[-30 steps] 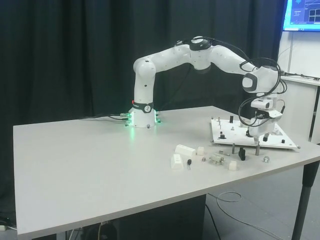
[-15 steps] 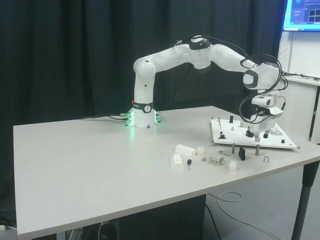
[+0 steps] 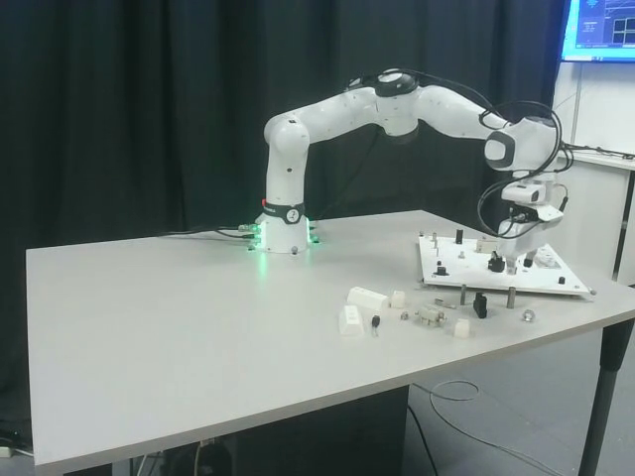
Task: Remove round peg 3.
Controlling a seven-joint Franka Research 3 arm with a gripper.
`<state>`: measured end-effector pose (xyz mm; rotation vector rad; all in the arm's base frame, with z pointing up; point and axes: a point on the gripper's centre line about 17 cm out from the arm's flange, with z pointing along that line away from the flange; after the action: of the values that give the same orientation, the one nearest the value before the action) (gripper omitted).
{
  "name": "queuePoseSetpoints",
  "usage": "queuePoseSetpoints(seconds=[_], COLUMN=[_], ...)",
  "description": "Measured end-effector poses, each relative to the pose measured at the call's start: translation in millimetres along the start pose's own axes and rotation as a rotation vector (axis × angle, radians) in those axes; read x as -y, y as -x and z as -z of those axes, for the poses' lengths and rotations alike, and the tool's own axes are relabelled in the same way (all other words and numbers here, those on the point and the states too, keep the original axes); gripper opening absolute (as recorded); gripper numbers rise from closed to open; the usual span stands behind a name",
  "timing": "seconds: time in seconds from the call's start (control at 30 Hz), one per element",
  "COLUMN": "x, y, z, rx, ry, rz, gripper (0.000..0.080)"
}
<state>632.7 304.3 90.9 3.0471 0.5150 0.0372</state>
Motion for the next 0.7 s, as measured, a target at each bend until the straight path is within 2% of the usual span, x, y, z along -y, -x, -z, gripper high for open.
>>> queuePoseSetpoints(seconds=[0.7], x=[14], y=[11], z=[29.0], rx=[0.030], ry=[-0.001], rz=[0.020], gripper=[0.0800])
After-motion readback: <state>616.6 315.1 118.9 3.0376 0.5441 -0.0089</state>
